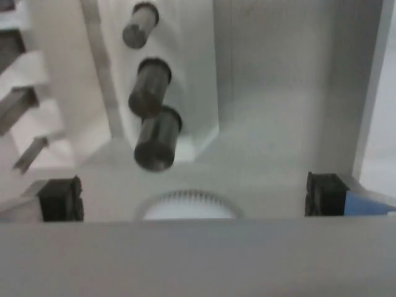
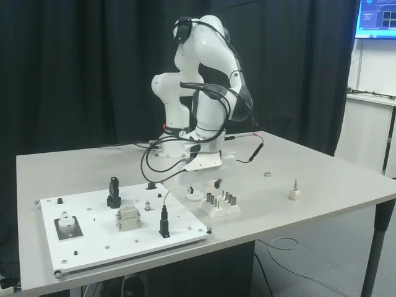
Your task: Pick round peg 4.
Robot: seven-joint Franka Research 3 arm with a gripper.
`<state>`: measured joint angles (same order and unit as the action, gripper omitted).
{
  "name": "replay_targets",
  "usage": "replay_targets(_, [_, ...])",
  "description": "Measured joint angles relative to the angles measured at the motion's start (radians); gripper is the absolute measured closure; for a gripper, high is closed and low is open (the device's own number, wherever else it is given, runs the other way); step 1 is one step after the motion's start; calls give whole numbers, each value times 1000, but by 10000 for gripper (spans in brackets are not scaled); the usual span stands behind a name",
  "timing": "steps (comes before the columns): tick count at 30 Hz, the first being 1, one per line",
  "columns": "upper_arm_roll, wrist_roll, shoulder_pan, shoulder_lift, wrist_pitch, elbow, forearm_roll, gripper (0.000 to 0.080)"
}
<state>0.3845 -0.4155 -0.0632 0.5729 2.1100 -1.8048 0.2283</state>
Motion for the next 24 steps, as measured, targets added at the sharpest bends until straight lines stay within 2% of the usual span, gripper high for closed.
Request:
replay_targets(4, [-9,0,-3,-7,78,-44,8,3])
replay_targets(9, [-23,0,-3,-7,137,-79,18,3])
replay_targets(15, [-29,0,-10,-7,188,-107,22,3])
replay_targets(22, [-29,0,-16,-7,223,-125,22,3])
replay_targets(23, [-29,0,-17,-7,226,-127,22,152])
replay_targets(24, [-29,0,-17,-8,229,-128,22,152])
